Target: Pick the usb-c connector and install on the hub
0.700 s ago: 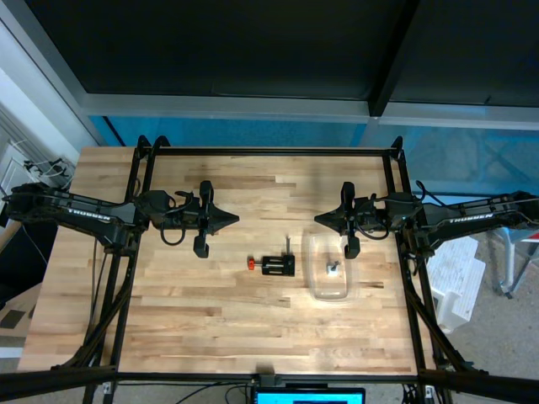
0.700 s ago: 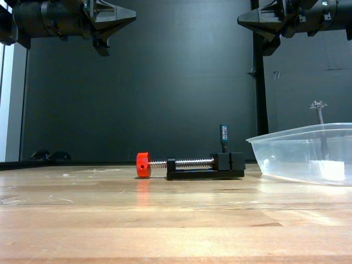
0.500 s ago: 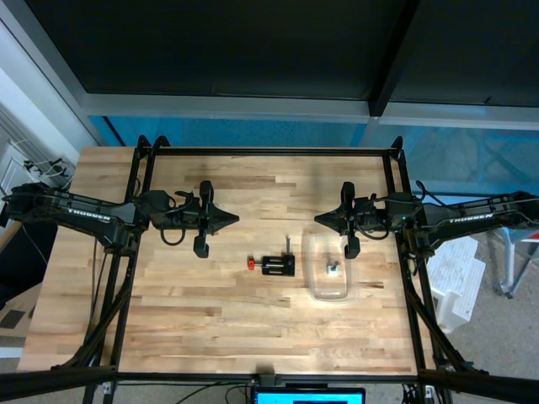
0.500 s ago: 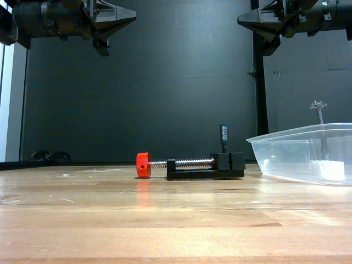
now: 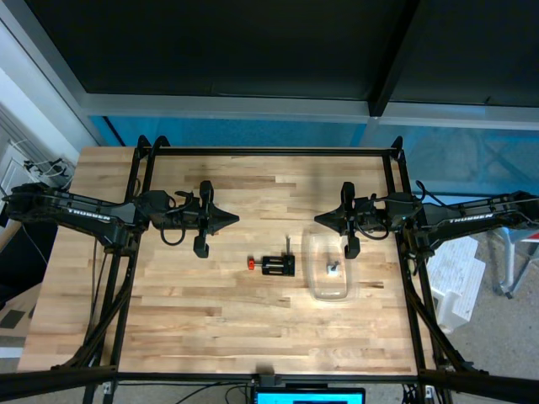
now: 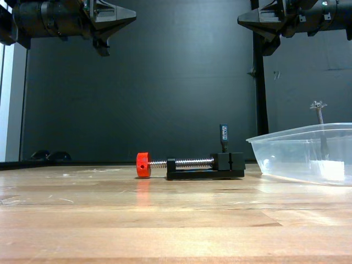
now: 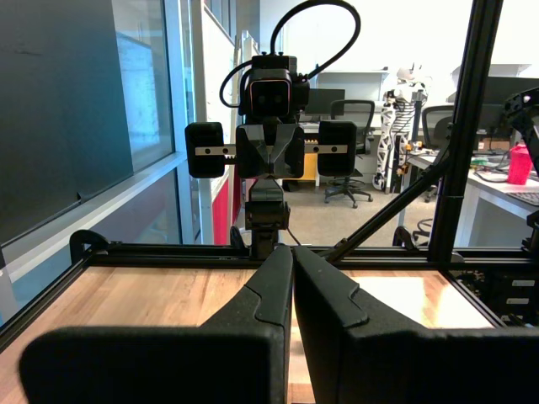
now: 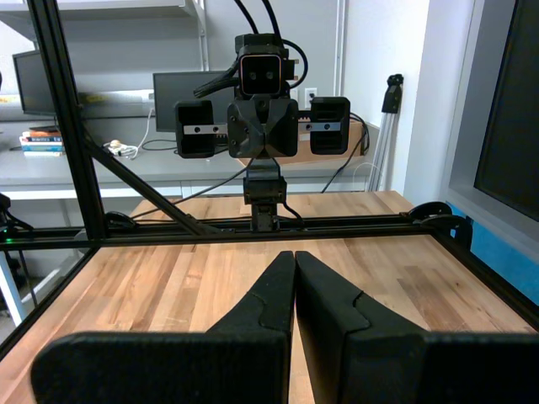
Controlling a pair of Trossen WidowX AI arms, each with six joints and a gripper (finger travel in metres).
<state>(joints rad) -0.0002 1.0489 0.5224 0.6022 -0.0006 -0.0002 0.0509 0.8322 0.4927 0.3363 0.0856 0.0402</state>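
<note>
You have the whole task ahead: the connector (image 5: 333, 268) lies in the tray (image 5: 328, 292), beside the hub (image 5: 271, 266) at mid-table. The left gripper (image 5: 232, 219) and right gripper (image 5: 321, 220) hover high above the table, both clenched on nothing. You cannot make out how the connector lies, nor the hub's port.

Left gripper (image 5: 232, 220), right gripper (image 5: 320, 220) hang high, free air beneath; hub (image 5: 276, 266), tray (image 5: 329, 298) obstruct low down.
</note>
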